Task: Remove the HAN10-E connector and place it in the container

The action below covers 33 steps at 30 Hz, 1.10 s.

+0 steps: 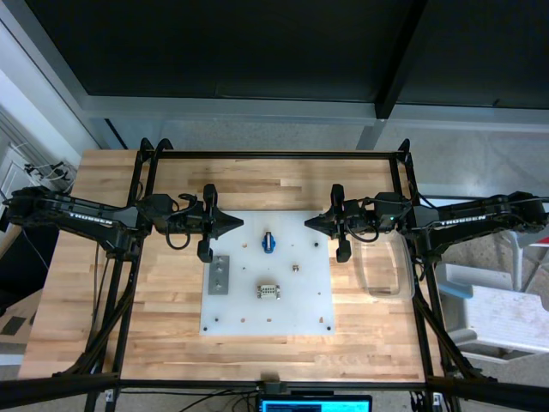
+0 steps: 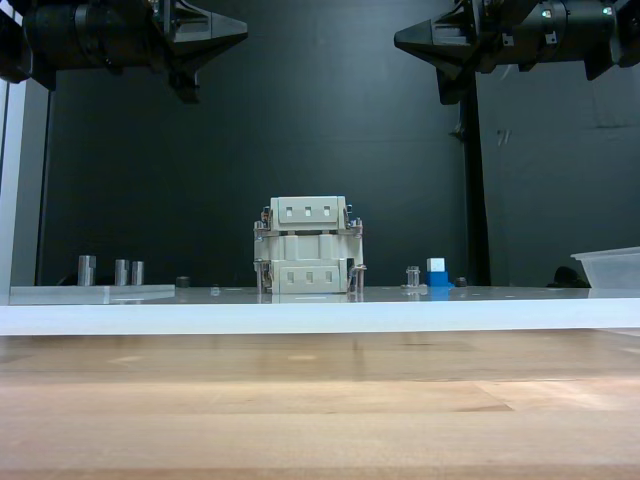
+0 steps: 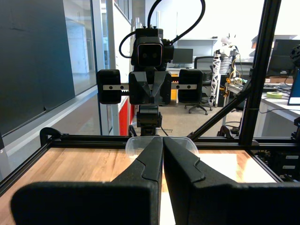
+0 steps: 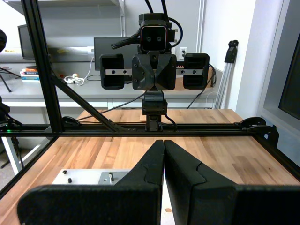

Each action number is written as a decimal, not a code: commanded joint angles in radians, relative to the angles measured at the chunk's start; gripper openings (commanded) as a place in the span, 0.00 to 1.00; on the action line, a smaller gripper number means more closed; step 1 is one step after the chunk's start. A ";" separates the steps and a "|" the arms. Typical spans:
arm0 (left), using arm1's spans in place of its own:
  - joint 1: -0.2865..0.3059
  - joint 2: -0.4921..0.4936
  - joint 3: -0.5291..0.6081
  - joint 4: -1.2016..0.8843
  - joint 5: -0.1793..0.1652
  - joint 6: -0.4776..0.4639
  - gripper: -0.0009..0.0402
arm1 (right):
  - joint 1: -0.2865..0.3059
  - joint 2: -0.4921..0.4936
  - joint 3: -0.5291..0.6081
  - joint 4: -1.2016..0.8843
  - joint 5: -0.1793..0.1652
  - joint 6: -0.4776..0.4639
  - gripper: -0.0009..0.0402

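Hovering high over the far half of the white board (image 1: 300, 313), the left gripper (image 1: 238, 225) and the right gripper (image 1: 310, 221) point at each other, well apart. Each has its fingers pressed together and holds nothing. The HAN10-E connector (image 1: 269, 293) stands upright on the near half of the board, roughly midway between the two arms and well below both. The container (image 1: 386, 268) lies on the worktop (image 1: 129, 326) just off the board's right edge, on the right arm's side.

Risks, given as judgement:

1. Neither gripper is set to grasp. A descent with the fingers together would strike the connector's top rather than straddle it.
2. In the low view the connector appears as two stacked sections with metal latch hardware at both ends. If the sections are latched, or the base is fixed down, a straight pull could lift or drag the board, or the fingers could slip off.
3. A hold on the metal ends rather than the plastic flanks is likely to be less secure. A slip in mid-carry would drop the part on the board or worktop.
4. A blue connector (image 1: 268, 242) and a small metal stud (image 1: 295, 269) stand near on the far side, and a grey plate (image 1: 220, 275) lies to the left. A low or angled approach could clip any of them.
5. The container is clear and its rim is hard to read. A release made short would land the part on the rim or outside it.
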<state>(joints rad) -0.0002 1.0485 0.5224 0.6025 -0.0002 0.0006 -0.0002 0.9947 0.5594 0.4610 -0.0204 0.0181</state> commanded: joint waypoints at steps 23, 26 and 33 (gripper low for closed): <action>0.000 0.000 0.000 0.000 0.000 0.000 0.02 | 0.006 0.005 0.129 -0.249 -0.008 0.071 0.02; 0.000 0.000 0.000 0.000 0.000 0.000 0.02 | 0.009 0.024 0.211 -0.377 -0.010 0.076 0.02; 0.000 0.000 0.000 0.000 0.000 0.000 0.02 | 0.030 0.096 0.399 -0.604 -0.010 0.087 0.02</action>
<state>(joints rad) -0.0002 1.0485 0.5224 0.6022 -0.0002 0.0006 0.0250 1.0752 0.9226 -0.0978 -0.0303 0.1024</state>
